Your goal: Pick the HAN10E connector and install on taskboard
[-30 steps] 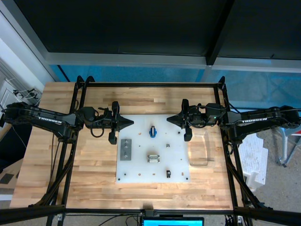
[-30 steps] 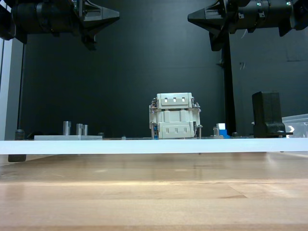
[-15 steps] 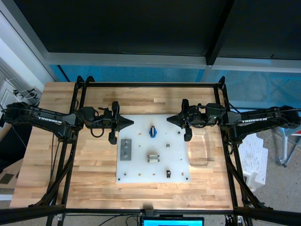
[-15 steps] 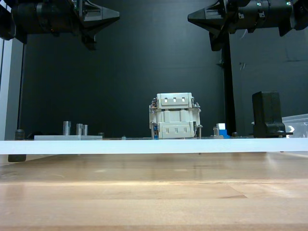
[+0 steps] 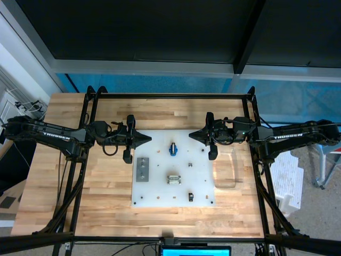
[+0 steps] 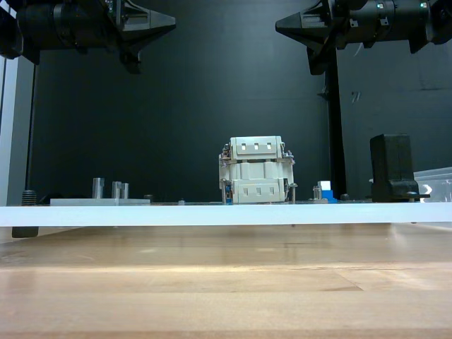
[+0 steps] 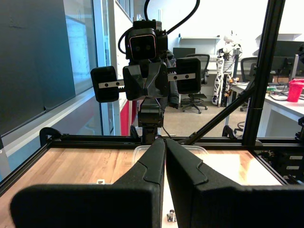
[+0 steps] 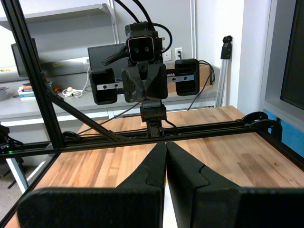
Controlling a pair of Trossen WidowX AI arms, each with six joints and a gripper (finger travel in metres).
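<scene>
The HAN10E connector (image 5: 173,180), a small beige-grey block with metal ends, stands on the white taskboard (image 5: 160,198) near its middle. In the low view the connector (image 6: 256,171) rises above the board's front edge (image 6: 141,215). My left gripper (image 5: 149,138) hovers high over the board's far left corner, shut and empty, its tips (image 7: 165,142) pressed together. My right gripper (image 5: 191,134) hovers at the same height over the far right part, also shut and empty (image 8: 166,144). The two point at each other, well above and behind the connector.
On the board are a grey metal block (image 5: 142,169), a blue clip (image 5: 173,149) and a black fitting (image 5: 191,197). A clear plastic tray (image 5: 226,169) lies right of the board. Black frame rails (image 5: 170,96) surround the wooden table.
</scene>
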